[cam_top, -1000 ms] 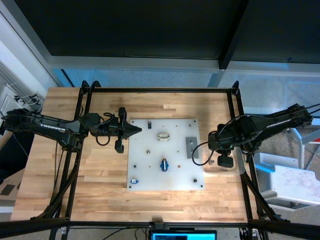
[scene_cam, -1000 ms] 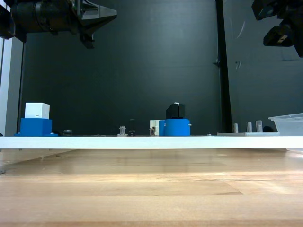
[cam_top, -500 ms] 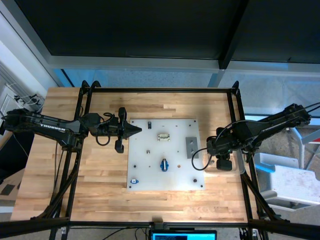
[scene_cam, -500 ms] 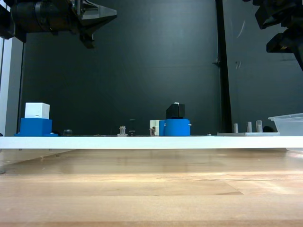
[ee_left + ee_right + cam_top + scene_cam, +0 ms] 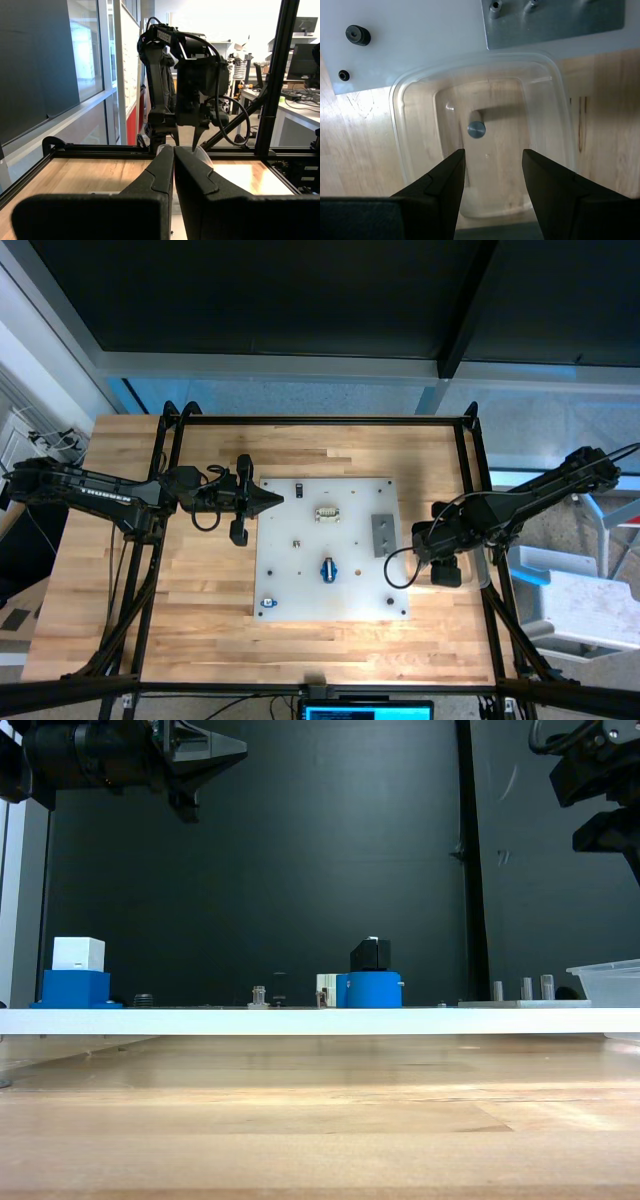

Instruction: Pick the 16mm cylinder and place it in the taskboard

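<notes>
Fingers of the right gripper stand wide apart with nothing between them. They point down into a clear plastic bin with round corners. The tiny short dark-grey metal cylinder sits on the floor of that bin with its round end facing up. It is a little ahead of the fingertips, and nothing touches it. Just past the bin lies the big white square taskboard, with a flat grey metal block on it near the bin's far rim. From above, the right gripper hangs over the bin at the board's right side. The left gripper has its two fingers pressed together and holds nothing. It hangs high in the air over the left edge of the board, pointing toward the right arm. Board and bin both lie on a light wooden table.
</notes>
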Motion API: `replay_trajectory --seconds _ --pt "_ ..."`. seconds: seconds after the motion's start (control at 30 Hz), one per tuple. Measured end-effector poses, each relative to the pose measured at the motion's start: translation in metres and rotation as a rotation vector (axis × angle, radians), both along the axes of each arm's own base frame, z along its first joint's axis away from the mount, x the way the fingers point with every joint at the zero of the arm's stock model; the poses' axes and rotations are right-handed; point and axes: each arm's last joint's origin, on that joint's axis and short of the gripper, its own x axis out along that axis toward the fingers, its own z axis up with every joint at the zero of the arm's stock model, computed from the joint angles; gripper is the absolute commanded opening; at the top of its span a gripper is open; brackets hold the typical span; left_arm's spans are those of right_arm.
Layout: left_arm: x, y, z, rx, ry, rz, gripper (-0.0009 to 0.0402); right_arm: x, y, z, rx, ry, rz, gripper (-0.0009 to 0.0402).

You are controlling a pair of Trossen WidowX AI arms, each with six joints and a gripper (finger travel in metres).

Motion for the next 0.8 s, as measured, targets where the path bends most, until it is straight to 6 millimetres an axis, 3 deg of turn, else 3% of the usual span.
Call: replay_trajectory --seconds 0.8 --pt "0.000 0.000 0.000 0.000 0.000 0.000 0.0000 0.002 0.005 -0.035 -0.001 0.007 0.004 0.0158"
